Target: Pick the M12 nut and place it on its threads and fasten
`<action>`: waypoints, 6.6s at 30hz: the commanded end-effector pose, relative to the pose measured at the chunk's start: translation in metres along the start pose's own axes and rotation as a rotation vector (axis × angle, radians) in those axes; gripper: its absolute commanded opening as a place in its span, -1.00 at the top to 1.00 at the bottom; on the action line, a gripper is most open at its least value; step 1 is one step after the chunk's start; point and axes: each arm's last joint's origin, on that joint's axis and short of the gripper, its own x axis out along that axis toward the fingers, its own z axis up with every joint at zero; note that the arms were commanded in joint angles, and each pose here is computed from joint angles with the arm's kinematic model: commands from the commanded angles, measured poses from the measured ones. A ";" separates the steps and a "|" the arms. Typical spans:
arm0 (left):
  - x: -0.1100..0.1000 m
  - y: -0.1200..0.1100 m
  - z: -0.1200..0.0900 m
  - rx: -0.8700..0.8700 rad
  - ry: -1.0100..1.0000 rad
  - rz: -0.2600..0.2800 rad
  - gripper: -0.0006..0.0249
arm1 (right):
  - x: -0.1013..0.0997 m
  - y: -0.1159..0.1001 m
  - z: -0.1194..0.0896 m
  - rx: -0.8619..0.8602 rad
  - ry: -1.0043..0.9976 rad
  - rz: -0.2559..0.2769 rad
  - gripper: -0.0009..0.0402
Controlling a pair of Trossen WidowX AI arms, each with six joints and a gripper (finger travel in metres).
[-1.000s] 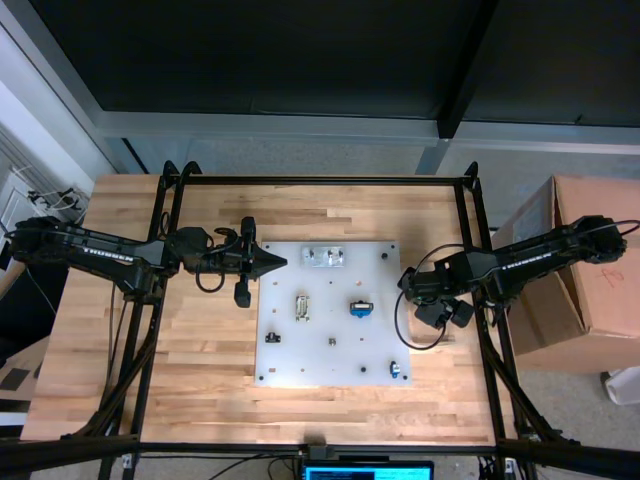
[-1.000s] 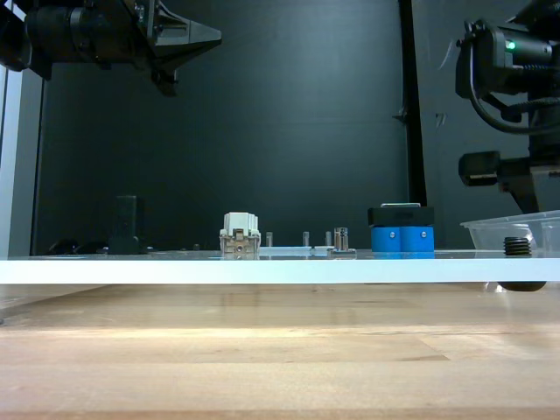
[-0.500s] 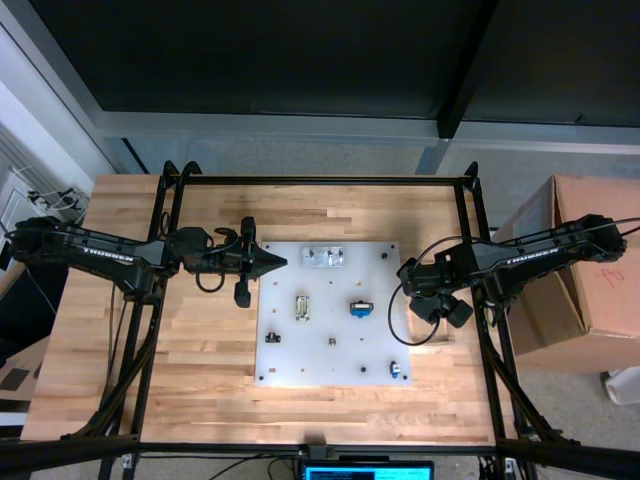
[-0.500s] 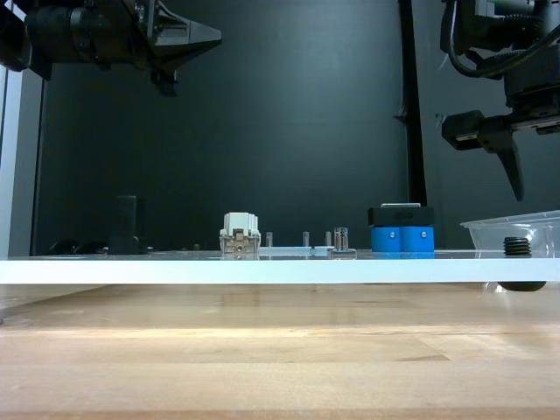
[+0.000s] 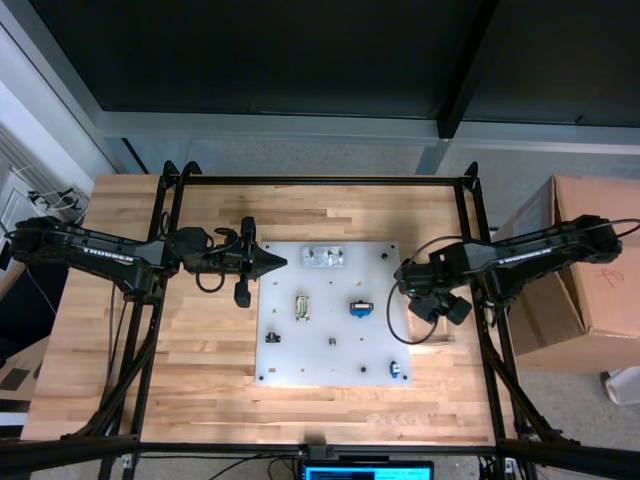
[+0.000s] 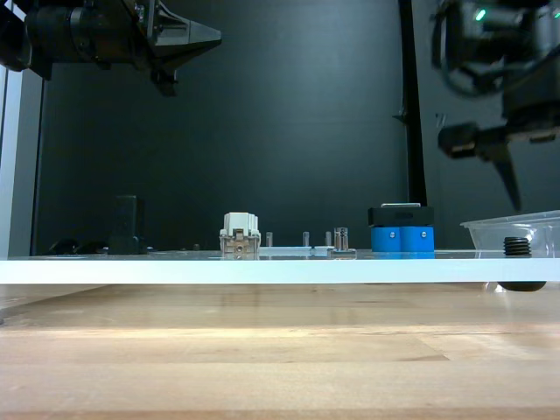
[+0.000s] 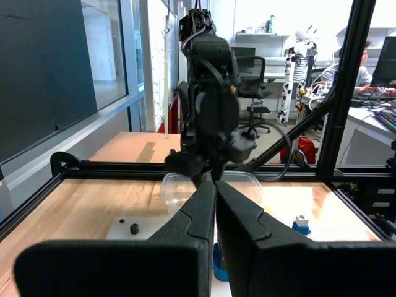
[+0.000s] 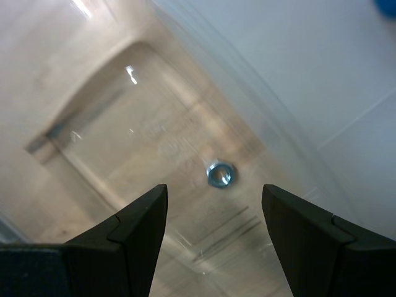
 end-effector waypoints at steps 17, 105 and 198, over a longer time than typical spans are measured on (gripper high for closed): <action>0.000 0.000 0.000 0.000 0.000 0.000 0.95 | 0.050 -0.009 0.001 -0.121 0.040 0.042 -0.07; 0.000 0.000 0.000 0.000 0.000 0.000 0.95 | 0.001 -0.004 0.235 -0.345 0.104 0.014 0.85; 0.000 0.000 0.000 0.000 0.000 0.000 0.95 | 0.036 -0.003 0.230 -0.006 0.047 0.028 0.85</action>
